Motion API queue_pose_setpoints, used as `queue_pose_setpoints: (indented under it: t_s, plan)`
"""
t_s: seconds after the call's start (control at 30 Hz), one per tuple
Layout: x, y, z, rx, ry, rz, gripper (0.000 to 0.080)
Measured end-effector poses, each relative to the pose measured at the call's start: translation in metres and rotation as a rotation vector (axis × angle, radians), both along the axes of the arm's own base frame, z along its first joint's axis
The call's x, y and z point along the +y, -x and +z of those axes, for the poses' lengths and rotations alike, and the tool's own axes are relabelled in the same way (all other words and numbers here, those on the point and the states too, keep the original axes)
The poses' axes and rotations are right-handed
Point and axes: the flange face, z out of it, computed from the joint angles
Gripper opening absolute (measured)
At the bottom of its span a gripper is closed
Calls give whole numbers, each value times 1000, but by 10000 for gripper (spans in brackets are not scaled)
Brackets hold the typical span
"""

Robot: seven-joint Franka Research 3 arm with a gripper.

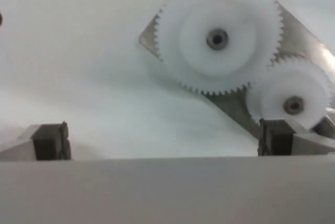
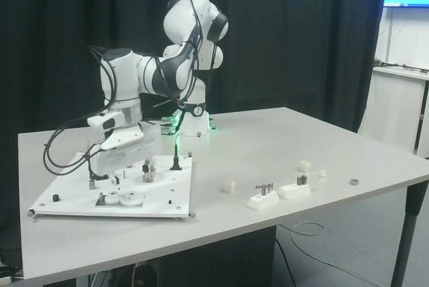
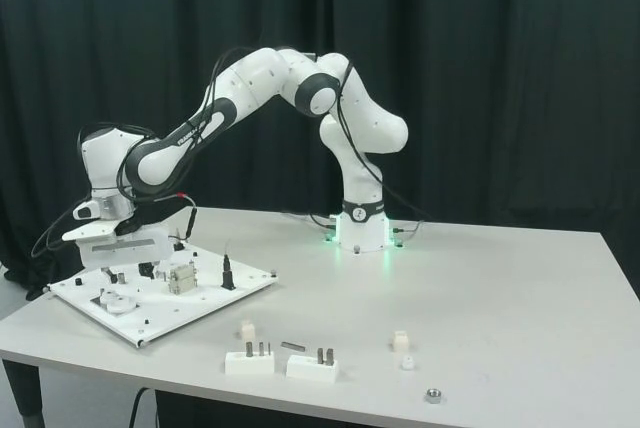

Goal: Pick small gear.

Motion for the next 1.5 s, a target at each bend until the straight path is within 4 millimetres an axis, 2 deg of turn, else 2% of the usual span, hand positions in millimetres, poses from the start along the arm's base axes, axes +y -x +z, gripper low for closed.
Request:
queue_pose_setpoints:
  t_s: [0.43, 1.03, 1.27, 1.5]
  plan:
    - [-1, 0, 9, 11, 39, 7, 800]
    - [-1, 3, -7, -9, 76, 9, 800]
    - [6, -5, -9, -31, 79, 17, 800]
    - [19, -17, -3, -65, 70, 21, 800]
